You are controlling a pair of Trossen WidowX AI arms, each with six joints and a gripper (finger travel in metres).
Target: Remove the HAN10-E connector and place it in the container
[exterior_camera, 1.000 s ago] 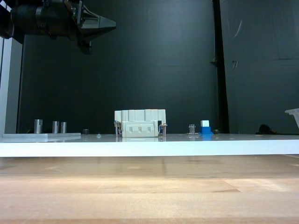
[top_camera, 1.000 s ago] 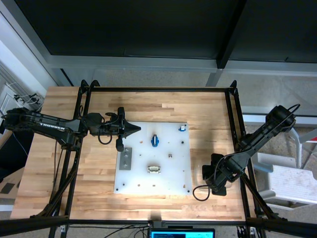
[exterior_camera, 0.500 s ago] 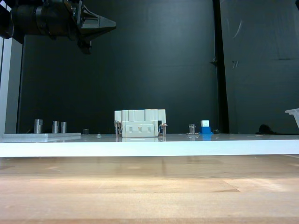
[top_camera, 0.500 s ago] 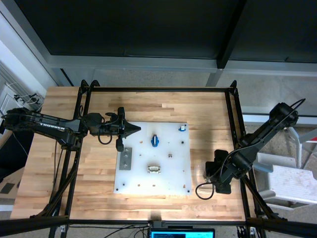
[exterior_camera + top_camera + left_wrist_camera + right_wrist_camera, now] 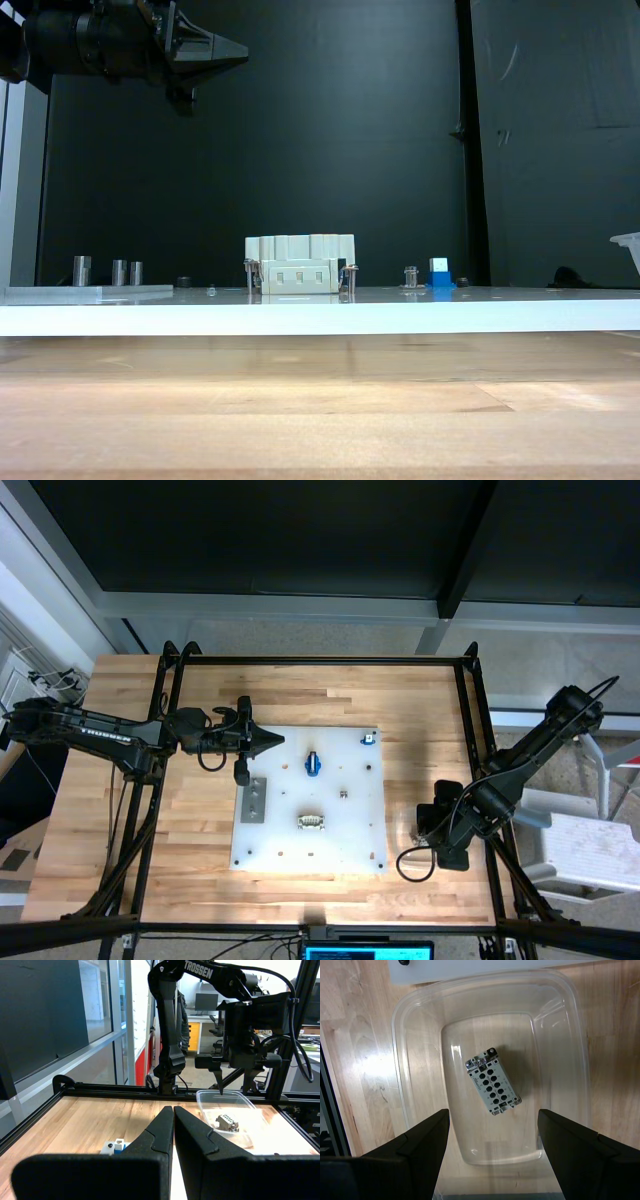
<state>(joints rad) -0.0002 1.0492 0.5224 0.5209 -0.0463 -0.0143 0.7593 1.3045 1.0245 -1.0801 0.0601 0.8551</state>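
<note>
**Connector in the tray, right pincer spread above it**

The HAN10-E connector [image 5: 492, 1082] lies flat and slanted on the floor of the clear container [image 5: 400, 1060], with its pin holes facing up. The container stands on the wooden table [image 5: 200, 860], just right of the white board [image 5: 345, 840]. The right gripper [image 5: 234, 1080] hangs above it with fingers spread wide, touching nothing. The left gripper [image 5: 173, 1112] is high over the board's far left edge, fingers pressed together, empty.
</note>
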